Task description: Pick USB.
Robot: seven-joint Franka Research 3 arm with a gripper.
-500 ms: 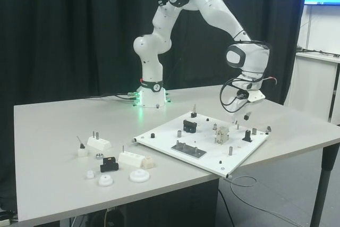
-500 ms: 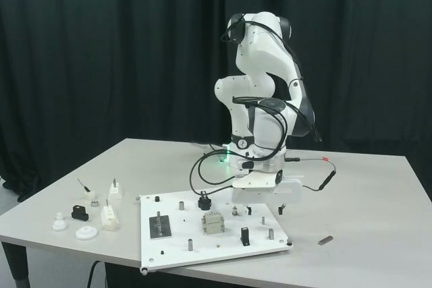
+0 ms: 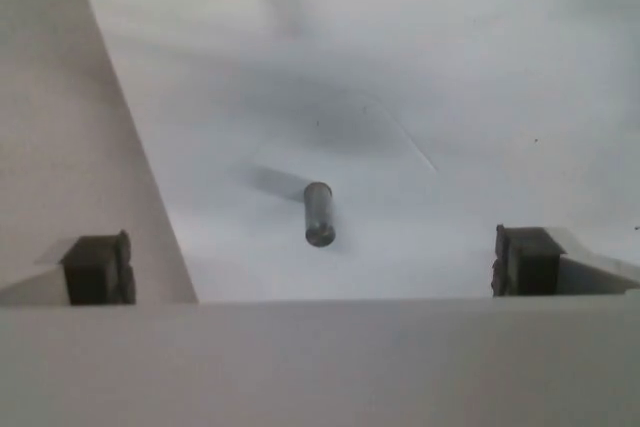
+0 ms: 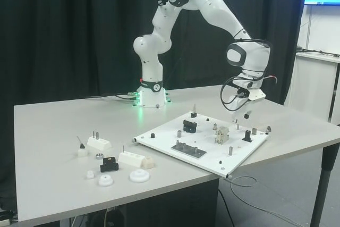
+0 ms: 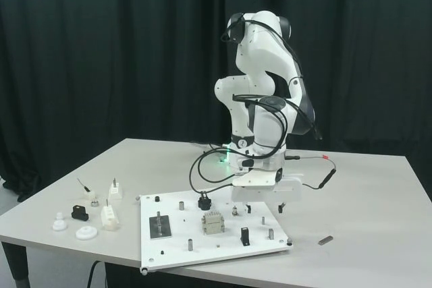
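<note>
A small grey stick (image 5: 325, 239), which looks like the USB, lies flat on the grey table just off the white board's (image 5: 223, 251) corner; it also shows as a stick (image 4: 269, 128) in the first room view. My gripper (image 5: 264, 207) hangs over the board's right part, left of the stick and apart from it. It is open and holds nothing. In the wrist view the gripper (image 3: 312, 265) has its black fingertips (image 3: 98, 269) wide apart over a short grey peg (image 3: 319, 213) standing on the white board (image 3: 450, 67). The stick is not in the wrist view.
The board (image 4: 212, 158) carries several pegs, a black block (image 4: 189, 126), a grey plate (image 4: 188, 150) and a small connector block (image 4: 221, 135). White and black loose parts (image 4: 118, 161) lie on the table to its left. A black cable (image 5: 202, 170) loops from the wrist.
The gripper has risen a little above the board and stays open. Nothing on the table has moved.
</note>
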